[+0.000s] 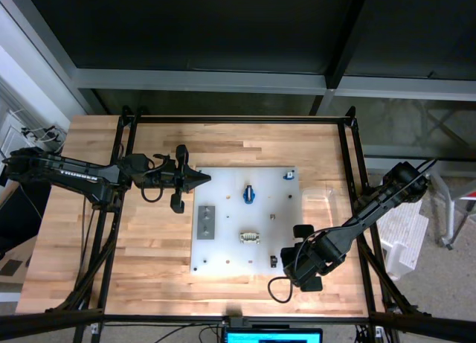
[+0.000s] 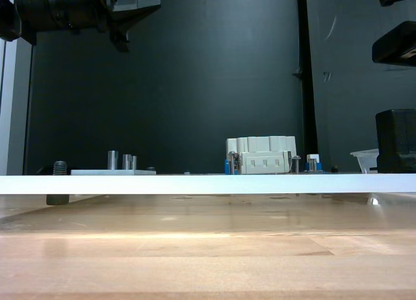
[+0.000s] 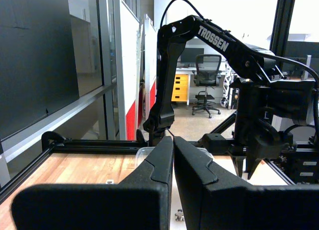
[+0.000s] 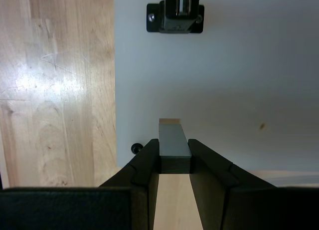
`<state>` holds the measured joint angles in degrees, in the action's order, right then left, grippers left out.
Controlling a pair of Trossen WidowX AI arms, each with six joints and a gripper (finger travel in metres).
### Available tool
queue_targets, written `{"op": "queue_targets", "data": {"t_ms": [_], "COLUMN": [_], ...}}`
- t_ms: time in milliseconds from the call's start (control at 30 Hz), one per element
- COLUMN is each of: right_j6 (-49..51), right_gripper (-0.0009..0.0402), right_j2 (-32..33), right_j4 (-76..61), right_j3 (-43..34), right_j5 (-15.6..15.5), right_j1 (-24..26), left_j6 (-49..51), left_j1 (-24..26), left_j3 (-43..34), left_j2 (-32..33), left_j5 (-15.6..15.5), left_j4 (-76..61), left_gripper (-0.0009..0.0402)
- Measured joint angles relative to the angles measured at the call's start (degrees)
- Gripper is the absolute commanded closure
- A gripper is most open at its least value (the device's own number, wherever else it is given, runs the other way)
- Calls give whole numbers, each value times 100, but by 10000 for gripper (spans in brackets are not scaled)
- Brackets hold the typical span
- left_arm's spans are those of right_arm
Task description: Pick the 16mm bar and install on taskboard
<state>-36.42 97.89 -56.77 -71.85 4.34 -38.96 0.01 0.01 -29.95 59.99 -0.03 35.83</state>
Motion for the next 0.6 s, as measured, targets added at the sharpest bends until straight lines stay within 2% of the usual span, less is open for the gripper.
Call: {"op": "queue_targets", "data": {"t_ms": [600], "right_j6": [-170], "right_gripper": [387], "right_j2": [7], "right_j4": [4], "right_j3": [33], "right_j5": [15], "right_j1": [0], "left_j6": [0], "left_j1": [0], "left_j3": [2], "left_j2": [0], "left_j5": [0], "left_j4": [0], "left_gripper": [393]}}
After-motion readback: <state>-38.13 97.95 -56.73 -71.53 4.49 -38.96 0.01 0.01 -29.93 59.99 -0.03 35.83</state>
